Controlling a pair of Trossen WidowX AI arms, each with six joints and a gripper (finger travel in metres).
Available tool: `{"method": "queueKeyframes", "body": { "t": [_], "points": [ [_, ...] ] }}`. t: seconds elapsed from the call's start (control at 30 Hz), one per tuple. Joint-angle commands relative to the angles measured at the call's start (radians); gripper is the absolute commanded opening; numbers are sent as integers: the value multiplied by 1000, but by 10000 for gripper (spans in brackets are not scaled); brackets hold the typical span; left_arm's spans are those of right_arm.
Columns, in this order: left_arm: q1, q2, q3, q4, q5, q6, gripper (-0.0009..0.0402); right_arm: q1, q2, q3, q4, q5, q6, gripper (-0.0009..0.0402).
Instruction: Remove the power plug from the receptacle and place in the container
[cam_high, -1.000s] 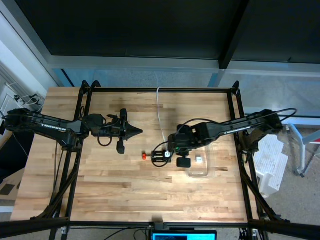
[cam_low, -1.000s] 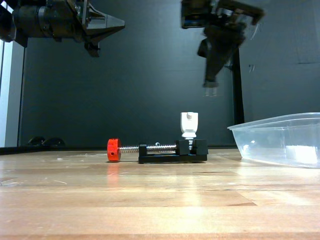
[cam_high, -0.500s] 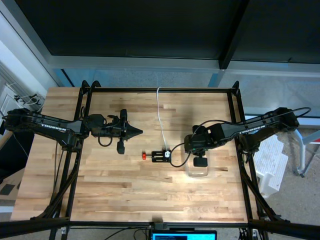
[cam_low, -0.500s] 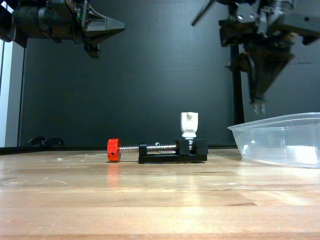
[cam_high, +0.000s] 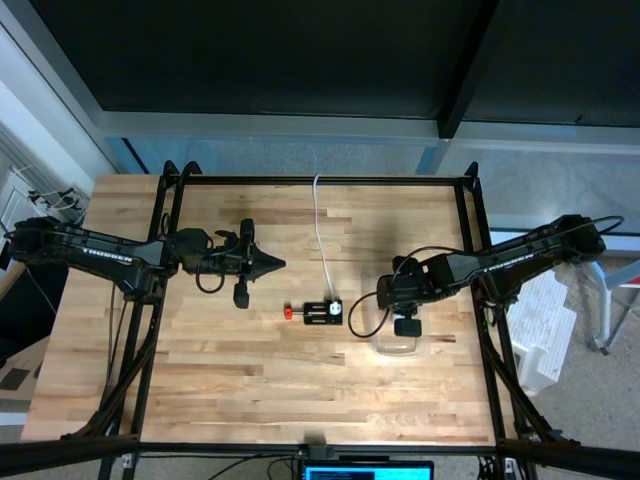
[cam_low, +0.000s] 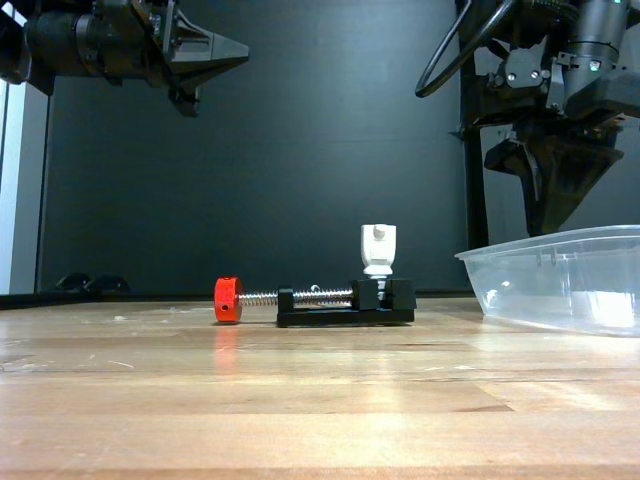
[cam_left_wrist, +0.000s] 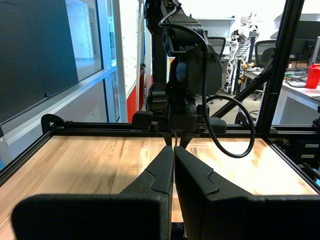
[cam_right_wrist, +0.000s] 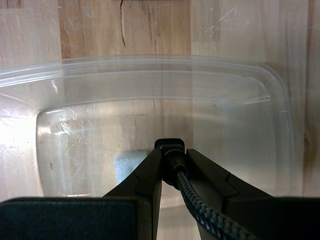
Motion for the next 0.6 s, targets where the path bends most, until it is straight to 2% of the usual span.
{"method": "queueKeyframes", "body": {
  "t": [0.03,0.13,0.6],
  "points": [
    [0,0,0,0,0,0,0,4,1,-7,11,8,3,20],
    [0,0,0,0,0,1,0,9,1,-8,12,22,12,46],
    [0,0,0,0,0,0,0,16,-4,11,-1,25,30,171]
  ]
}}
